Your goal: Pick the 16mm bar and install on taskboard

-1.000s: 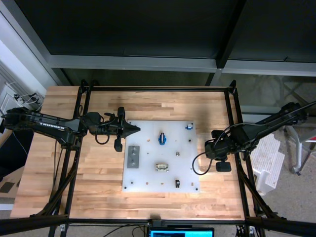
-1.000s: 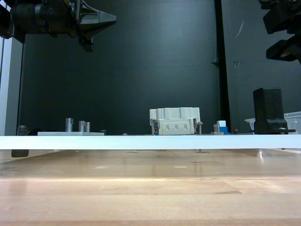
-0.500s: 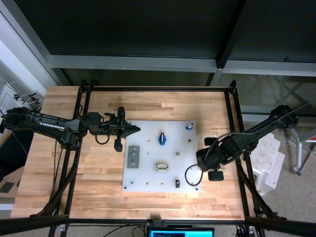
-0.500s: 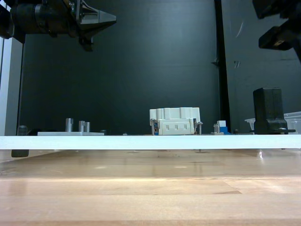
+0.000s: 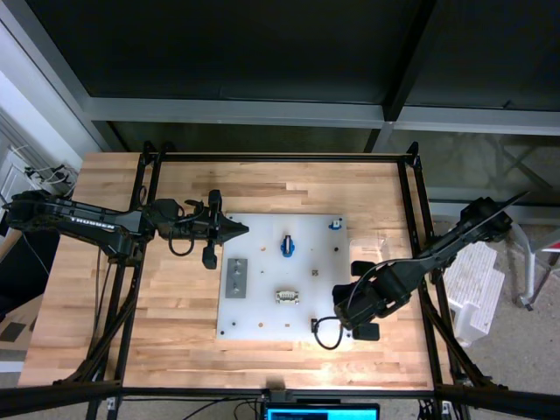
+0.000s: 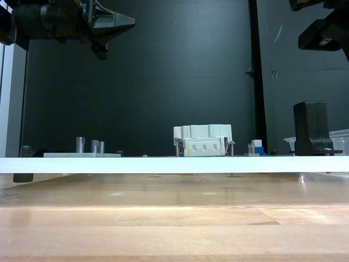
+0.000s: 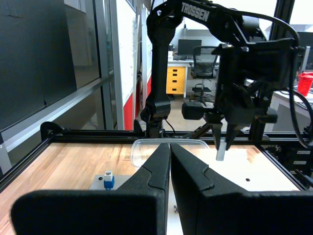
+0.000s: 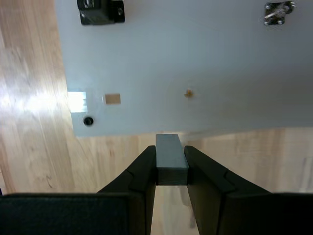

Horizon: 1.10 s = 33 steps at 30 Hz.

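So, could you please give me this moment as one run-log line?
right gripper: shut on 16mm bar, above taskboard near-right corner | left gripper: shut, parked above its far-left corner | bar: not yet installed

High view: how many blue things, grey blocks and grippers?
Blue things: 2 (knob, connector).
Grey blocks: 1.
Grippers: 2 (left gripper over taskboard's far-left corner; right gripper gripping 16mm bar at its right edge).
Total: 5.

Left hand (image 6: 130, 22) hangs high above the taskboard (image 6: 163, 164); right hand (image 6: 323, 34) apparently likewise.
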Available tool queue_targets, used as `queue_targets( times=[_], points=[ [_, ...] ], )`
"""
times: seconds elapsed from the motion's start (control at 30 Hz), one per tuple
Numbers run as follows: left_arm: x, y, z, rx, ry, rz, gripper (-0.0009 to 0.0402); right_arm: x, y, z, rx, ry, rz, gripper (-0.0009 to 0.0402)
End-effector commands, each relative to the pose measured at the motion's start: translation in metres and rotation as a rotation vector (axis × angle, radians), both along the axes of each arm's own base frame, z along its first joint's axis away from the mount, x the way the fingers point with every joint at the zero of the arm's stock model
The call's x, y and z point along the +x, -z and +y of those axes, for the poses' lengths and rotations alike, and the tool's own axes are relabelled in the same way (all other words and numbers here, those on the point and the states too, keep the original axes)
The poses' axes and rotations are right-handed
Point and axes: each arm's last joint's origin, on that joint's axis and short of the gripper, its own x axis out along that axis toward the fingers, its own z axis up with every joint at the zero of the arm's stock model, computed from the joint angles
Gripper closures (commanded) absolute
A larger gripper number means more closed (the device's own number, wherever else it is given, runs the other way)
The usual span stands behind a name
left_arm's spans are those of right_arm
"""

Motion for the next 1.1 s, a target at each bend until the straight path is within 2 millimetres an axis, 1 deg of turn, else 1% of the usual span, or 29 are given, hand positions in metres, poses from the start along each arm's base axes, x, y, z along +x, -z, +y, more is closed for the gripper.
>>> queue_targets(
  times=[0.03,0.3,0.73,1.1],
  points=[
    [0.0,0.0,0.0,0.0,0.0,0.0,0.0393,0.001,0.003,0.006,0.007,-0.003,-0.008,0.0368],
    [0.0,0.0,0.0,0.0,0.0,-0.001,0.0393,0.003,0.012,0.016,0.006,-0.019,-0.006,0.0369],
    [0.0,0.0,0.0,0.0,0.0,0.0,0.0393,0.018,0.023,0.028,0.003,-0.025,-0.007,0.0368],
    [0.0,0.0,0.0,0.0,0.0,0.0,0.0393,0.022,0.033,0.038,0.01,-0.042,-0.012,0.0369]
  ],
)
